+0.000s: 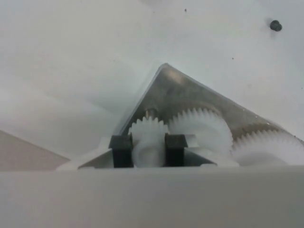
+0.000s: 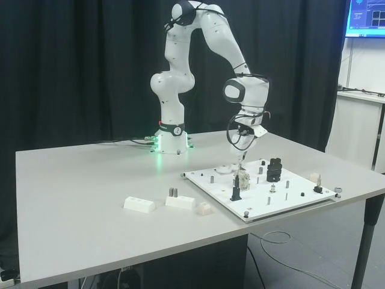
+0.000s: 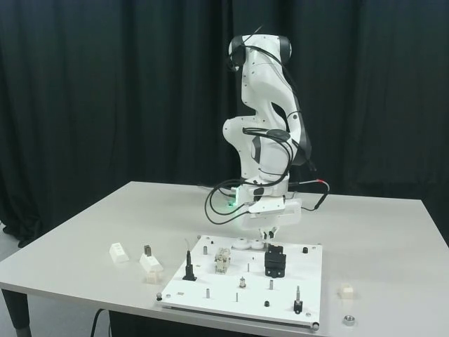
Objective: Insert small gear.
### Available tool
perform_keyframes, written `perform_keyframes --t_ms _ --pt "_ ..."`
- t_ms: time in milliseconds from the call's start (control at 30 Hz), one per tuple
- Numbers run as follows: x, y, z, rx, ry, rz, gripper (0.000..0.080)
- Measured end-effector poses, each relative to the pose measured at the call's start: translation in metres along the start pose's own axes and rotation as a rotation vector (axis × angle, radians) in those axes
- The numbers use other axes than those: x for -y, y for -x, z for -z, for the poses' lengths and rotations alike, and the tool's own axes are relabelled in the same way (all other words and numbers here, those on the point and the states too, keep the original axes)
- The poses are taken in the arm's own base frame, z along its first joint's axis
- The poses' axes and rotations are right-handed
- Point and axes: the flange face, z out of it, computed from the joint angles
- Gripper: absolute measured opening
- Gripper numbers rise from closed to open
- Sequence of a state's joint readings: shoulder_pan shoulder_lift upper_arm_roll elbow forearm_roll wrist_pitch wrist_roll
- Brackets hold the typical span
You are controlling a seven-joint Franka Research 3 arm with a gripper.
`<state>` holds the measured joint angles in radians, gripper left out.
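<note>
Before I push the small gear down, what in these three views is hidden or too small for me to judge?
- Peg under the small white gear: wrist view, covered by the gear and the black fingertips; seating cannot be judged.
- Largest white gear: wrist view, cut off by the picture's edge.
- Gripper and gears on the white board: first room view, too small.
- Gear plate: second room view, hidden behind the gripper.

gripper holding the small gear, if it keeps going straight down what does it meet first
Probably the grey metal plate under the small gear held by the gripper. A peg tip shows just behind the gear; depth is unclear, so it may meet that first.
</note>
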<state>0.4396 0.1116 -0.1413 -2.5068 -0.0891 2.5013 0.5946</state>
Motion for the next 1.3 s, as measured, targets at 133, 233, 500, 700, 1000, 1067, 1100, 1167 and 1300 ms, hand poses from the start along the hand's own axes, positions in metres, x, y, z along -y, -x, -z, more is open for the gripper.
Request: perform_keyframes --t_ms 133,233,500,700,1000,1067,1100,1167,1300 --pt "-0.0008 0.0000 -0.0003 0.006 -0.002 0.003 0.0140" --pt "-0.0012 0.0005 -0.0005 0.016 0.000 0.003 0.0140" --pt "-0.0018 0.0011 -0.0008 0.030 0.005 0.022 0.0140" --pt "-0.0014 0.0005 -0.0004 0.028 0.000 0.028 0.0140" --pt "-0.0012 -0.0028 0.0000 0.009 -0.012 0.045 0.0140" --pt "-0.0020 -0.0037 -0.0001 0.006 -0.014 0.047 0.0140" --pt "-0.0024 -0.0041 -0.0002 0.006 -0.014 0.047 0.0140" --pt "-0.0033 -0.0047 -0.0005 0.006 -0.014 0.049 0.0140" --pt "-0.0037 -0.0048 -0.0014 0.009 -0.015 0.053 0.0140"
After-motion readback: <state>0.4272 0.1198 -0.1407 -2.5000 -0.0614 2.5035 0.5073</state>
